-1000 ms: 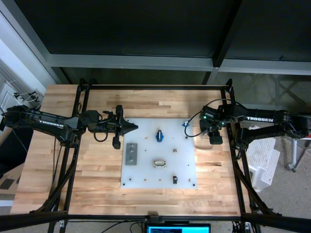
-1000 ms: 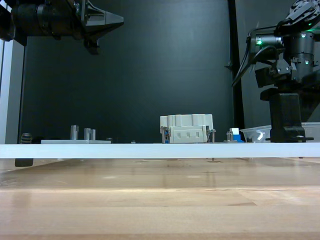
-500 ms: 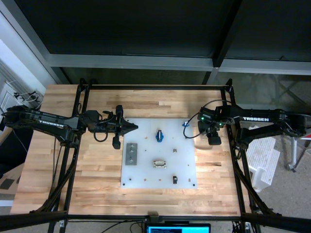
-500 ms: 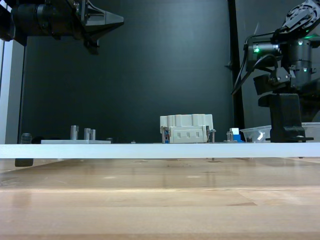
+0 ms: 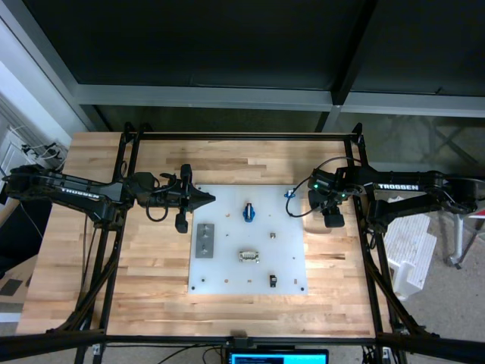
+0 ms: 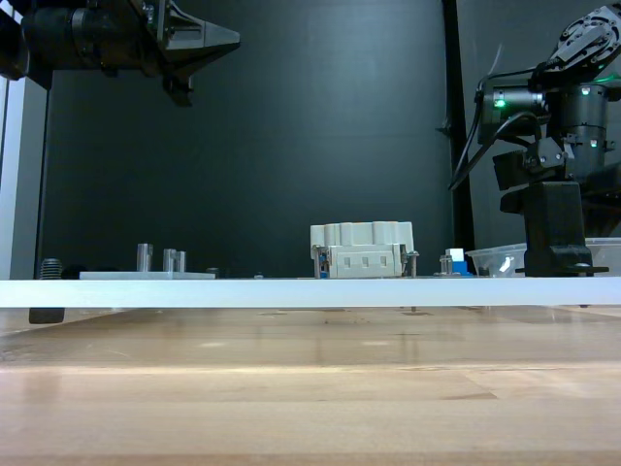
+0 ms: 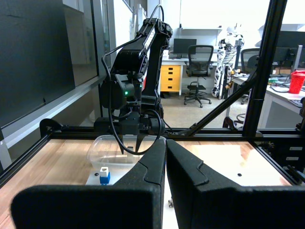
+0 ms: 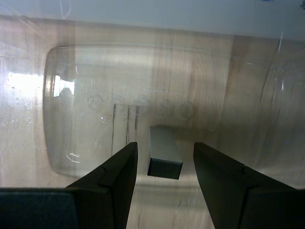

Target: Pick the 16mm bar and install on taskboard

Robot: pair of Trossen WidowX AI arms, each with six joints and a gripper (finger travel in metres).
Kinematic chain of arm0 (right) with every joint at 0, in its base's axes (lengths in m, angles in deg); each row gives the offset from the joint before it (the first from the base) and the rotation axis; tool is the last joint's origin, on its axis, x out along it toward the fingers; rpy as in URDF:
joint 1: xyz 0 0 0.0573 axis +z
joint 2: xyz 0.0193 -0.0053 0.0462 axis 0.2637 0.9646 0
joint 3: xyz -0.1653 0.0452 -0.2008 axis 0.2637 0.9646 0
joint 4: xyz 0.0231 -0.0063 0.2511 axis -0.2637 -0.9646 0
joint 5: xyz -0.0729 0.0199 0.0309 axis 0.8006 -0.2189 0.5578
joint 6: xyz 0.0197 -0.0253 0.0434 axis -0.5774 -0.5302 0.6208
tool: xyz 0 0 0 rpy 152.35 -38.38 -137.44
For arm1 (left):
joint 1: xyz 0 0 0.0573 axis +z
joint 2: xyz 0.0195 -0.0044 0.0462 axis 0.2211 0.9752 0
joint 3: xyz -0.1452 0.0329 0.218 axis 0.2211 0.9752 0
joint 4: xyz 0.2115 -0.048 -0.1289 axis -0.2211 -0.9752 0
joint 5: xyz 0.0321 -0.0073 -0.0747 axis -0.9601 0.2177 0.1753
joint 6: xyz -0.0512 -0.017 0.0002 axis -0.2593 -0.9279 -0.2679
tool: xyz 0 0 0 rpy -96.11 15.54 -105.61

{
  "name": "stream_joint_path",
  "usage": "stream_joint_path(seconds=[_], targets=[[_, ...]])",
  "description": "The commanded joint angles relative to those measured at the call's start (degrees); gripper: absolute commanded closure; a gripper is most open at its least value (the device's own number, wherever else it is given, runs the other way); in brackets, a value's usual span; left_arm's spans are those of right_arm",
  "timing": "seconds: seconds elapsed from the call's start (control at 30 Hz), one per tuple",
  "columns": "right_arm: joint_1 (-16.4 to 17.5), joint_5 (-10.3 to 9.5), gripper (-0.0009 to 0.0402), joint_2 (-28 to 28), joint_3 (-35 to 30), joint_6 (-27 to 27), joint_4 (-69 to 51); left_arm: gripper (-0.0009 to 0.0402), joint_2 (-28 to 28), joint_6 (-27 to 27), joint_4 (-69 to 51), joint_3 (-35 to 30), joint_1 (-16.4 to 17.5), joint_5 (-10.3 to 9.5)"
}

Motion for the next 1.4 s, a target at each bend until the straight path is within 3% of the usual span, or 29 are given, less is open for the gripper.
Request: stream_joint_path(seconds=[0.03,0.77,1.17,1.4], targets=[[-0.02,0.00,0.0238,0.00,-0.04,0.04,-0.02,0.0393,0.00,0.00,0.02,-0.02,0.00,0.02],[-0.11,0.02,0.0295,1.81,-0.04,-0.02,-0.02,0.0393,0.00,0.00,0.02,-0.02,0.02,0.02],[-0.11,0.00,0.0397,1.70,-0.04,-0.42,0.31,0.0393,0.00,0.00,0.02,-0.02,0.02,0.02],[-0.11,0.00,0.0385,1.38,-0.37,-0.42,0.02,0.0393,0.00,0.00,0.00,-0.02,0.00,0.02]])
